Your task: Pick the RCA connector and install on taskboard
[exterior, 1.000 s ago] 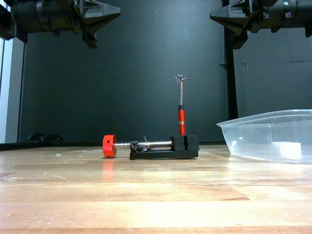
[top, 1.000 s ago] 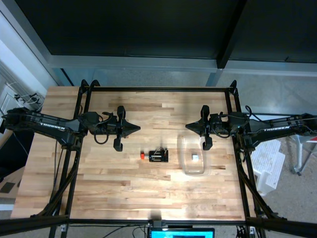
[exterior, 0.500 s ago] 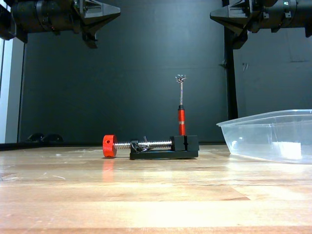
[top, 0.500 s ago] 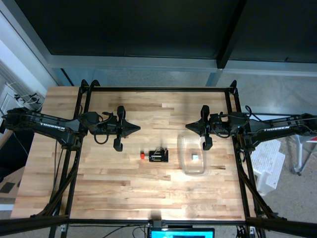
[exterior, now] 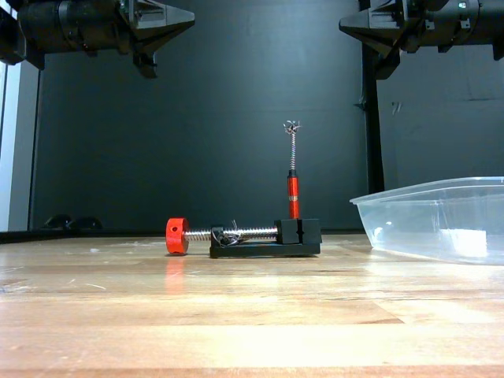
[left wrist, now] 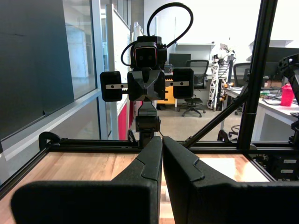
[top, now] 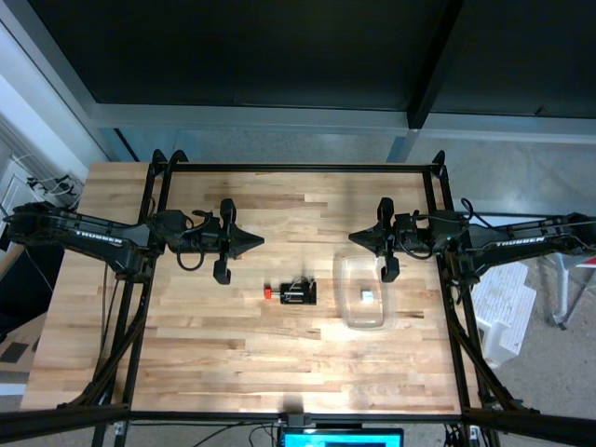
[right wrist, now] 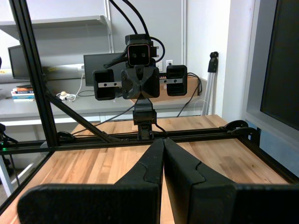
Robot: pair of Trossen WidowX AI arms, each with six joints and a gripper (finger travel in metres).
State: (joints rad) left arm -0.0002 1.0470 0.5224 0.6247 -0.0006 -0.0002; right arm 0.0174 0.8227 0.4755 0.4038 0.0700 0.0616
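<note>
You're dealing with a small, light part. The connector (exterior: 293,187) is a stiff red barrel, probably smooth enough to slip or tip in a loose hold. Its braided cable (exterior: 293,150) looks springy and would likely tug sideways on whatever grips it. If you take hold at all, the barrel is the place, squarely across its sides, never the cable.

The connector stands upright on the vise (exterior: 268,236) with the cable rising straight above it and nothing holding it. It looks seated, so the install reads as done. To the right of the vise, the tray (exterior: 409,206) holds only the block (exterior: 471,242).

The left pincer (left wrist: 162,138) hangs high above the desk, up and to the left of the vise. It is clenched tight with nothing in it. The right pincer (right wrist: 163,139) hangs just as high, up and to the right of the vise, likewise clenched on nothing. Neither touches the connector, the vise or the tray.
</note>
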